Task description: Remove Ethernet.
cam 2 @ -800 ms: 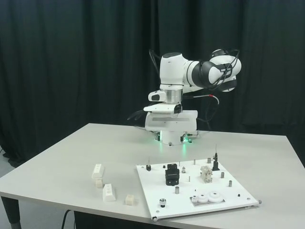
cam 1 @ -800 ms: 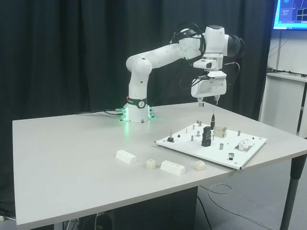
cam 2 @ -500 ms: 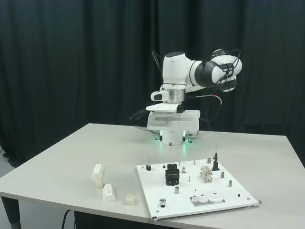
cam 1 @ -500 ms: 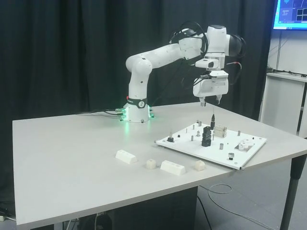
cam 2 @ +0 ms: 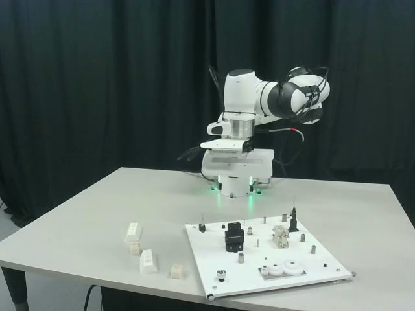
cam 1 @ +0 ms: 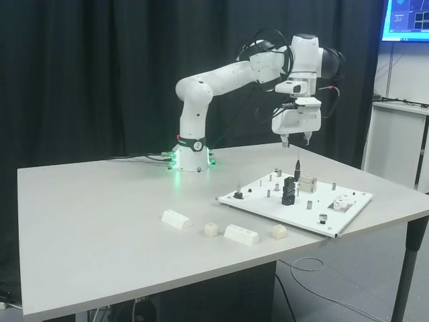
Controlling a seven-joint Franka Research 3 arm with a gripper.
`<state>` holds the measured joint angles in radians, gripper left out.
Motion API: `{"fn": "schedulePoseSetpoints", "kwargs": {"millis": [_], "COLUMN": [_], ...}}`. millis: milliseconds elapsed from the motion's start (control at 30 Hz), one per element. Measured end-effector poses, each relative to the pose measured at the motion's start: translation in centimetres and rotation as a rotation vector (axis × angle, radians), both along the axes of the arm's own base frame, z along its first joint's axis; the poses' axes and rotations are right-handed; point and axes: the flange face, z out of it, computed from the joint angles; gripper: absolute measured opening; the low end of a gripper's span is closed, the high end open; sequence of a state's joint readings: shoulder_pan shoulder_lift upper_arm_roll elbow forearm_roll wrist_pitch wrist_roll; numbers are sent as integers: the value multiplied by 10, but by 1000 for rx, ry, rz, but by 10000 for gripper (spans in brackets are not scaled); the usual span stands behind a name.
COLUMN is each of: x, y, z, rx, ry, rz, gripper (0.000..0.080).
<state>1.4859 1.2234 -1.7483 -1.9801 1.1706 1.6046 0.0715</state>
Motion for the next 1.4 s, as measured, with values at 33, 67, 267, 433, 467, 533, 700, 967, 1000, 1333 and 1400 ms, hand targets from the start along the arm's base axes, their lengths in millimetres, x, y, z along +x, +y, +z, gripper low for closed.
{"fn": "schedulePoseSetpoints", "kwargs": {"millis": [33,67,267,433,467,533,700,967,1000,1333,1400], "x": [0,0,0,0,0,0,-1,-3,-4,-12,-14], "y": [0,-1,-1,-1,-1,-1,-2,-4,-5,-17,-21], "z": [0,1,1,1,1,1,0,-2,-2,-5,-6], "rx": [-3,-5,-10,-11,-12,-15,-24,-55,-61,-105,-108], "ry": [-1,-1,-3,-2,-1,1,9,37,43,102,110], "rz": [0,0,3,16,20,29,38,52,58,114,120], "gripper": [800,800,800,800,800,800,800,800,800,800,800]}}
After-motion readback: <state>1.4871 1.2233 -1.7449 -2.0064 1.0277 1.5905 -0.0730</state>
